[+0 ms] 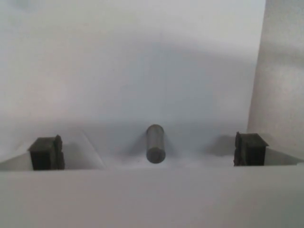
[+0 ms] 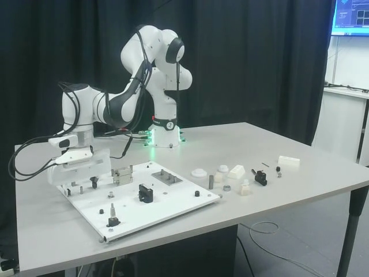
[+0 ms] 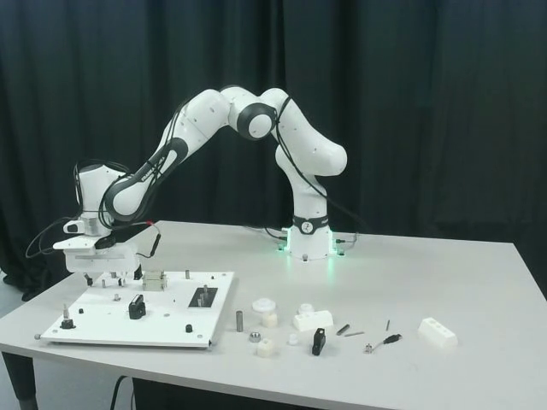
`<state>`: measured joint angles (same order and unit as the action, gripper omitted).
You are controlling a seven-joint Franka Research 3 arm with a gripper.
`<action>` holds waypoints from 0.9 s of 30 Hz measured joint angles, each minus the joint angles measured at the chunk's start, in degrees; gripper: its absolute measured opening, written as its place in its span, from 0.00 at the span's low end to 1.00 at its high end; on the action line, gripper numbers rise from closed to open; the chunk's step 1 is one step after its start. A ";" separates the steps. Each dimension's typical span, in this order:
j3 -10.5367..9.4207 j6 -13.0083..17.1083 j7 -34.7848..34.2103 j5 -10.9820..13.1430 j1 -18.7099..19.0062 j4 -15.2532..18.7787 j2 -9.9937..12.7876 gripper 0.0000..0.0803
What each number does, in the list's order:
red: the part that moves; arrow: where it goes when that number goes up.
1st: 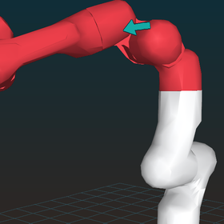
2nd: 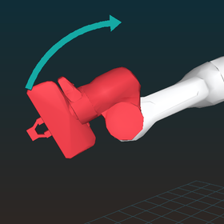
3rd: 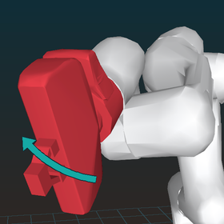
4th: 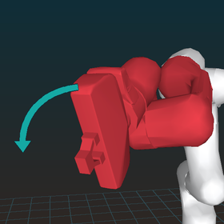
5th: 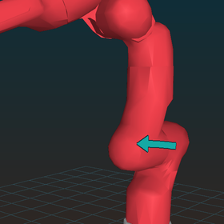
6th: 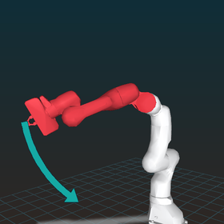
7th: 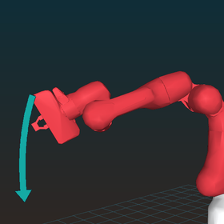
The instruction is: Remove round peg 2.
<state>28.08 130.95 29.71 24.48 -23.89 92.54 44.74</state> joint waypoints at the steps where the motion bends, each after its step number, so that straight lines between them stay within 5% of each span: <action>1: 0.00 0.00 0.14 0.05 -0.01 -0.03 0.04 1.00; 12: 0.00 0.02 1.30 1.06 -0.23 -0.56 0.60 1.00; 13: 0.00 0.02 1.30 1.12 -0.26 -0.65 0.67 0.86; 14: 0.00 0.02 1.30 1.19 -0.29 -0.74 0.74 0.86; 15: 0.00 0.02 1.30 1.27 -0.31 -0.82 0.80 0.66; 20: 0.00 0.00 1.30 1.80 -0.39 -1.16 1.04 0.66; 21: 0.00 0.00 1.30 1.86 -0.40 -1.20 1.06 0.43; 26: 0.00 -0.03 1.30 1.94 -0.40 -1.30 1.15 0.43; 27: 0.00 -0.21 1.30 1.98 -0.39 -1.31 1.15 0.21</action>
<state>28.07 130.74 31.01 26.46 -24.29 91.24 45.88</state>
